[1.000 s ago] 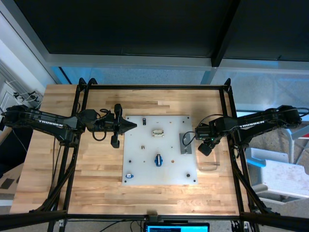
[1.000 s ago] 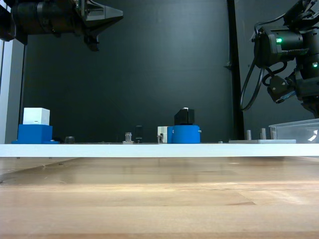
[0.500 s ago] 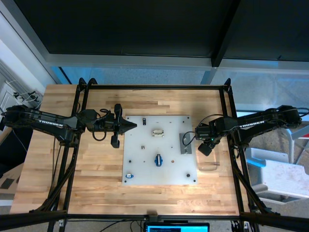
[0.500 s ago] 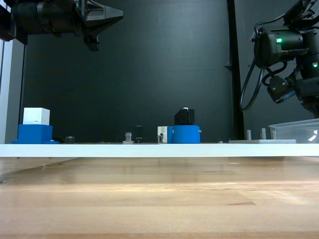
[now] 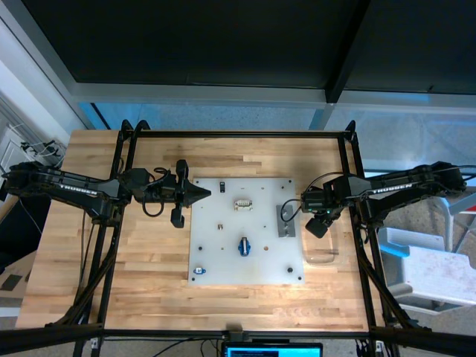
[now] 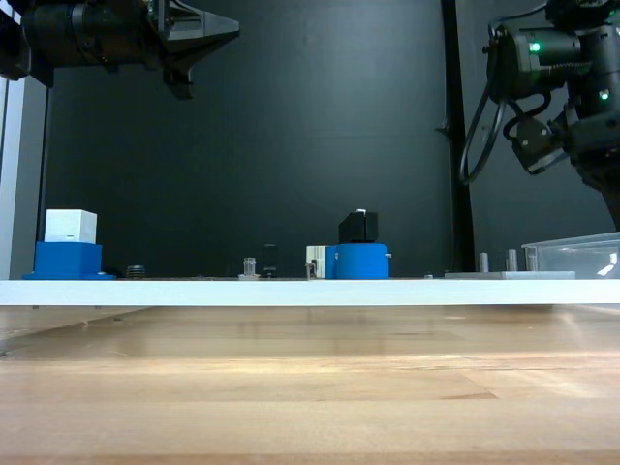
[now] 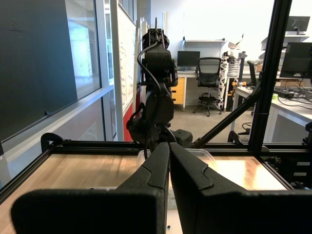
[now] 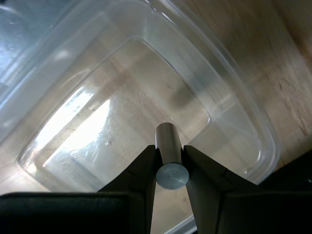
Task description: Pick the 16mm cylinder and place it in the taskboard
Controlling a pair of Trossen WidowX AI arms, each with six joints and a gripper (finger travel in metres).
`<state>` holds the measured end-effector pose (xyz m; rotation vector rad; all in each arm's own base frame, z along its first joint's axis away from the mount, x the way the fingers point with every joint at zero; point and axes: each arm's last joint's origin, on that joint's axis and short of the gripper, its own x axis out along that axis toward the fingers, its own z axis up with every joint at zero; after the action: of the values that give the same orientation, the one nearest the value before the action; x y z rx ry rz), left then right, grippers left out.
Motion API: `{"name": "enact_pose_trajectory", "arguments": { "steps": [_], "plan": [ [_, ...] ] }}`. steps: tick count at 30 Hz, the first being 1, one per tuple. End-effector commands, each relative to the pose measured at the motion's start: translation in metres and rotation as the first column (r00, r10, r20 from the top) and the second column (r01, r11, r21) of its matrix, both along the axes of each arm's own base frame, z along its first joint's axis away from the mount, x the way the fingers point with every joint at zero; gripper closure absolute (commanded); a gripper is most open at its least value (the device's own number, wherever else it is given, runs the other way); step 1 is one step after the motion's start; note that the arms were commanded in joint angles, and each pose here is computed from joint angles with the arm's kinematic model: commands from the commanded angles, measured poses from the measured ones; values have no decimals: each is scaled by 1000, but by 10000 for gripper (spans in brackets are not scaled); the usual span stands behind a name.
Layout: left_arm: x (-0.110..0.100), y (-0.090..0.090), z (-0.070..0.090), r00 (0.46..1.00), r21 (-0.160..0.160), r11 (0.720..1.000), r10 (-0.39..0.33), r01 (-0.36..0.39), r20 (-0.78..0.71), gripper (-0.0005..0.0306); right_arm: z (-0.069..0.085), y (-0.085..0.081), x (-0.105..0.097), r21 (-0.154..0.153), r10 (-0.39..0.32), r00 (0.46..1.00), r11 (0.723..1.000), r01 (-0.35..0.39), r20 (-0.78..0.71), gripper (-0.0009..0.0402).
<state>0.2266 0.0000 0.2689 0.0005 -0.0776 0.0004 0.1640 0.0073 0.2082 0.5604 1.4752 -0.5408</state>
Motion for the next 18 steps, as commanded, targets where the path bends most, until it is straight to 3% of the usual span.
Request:
{"name": "enact_pose_trajectory", "arguments": {
  "steps": [1,18],
  "plan": [
    [0,0,0,1000,0,1000,0,0,0,300,7,0,0,-1,2,1000,1000,-2,-11,370],
    [0,0,0,1000,0,1000,0,0,0,300,46,2,3,-1,8,1000,1000,-8,-1,370]
  ]
}}
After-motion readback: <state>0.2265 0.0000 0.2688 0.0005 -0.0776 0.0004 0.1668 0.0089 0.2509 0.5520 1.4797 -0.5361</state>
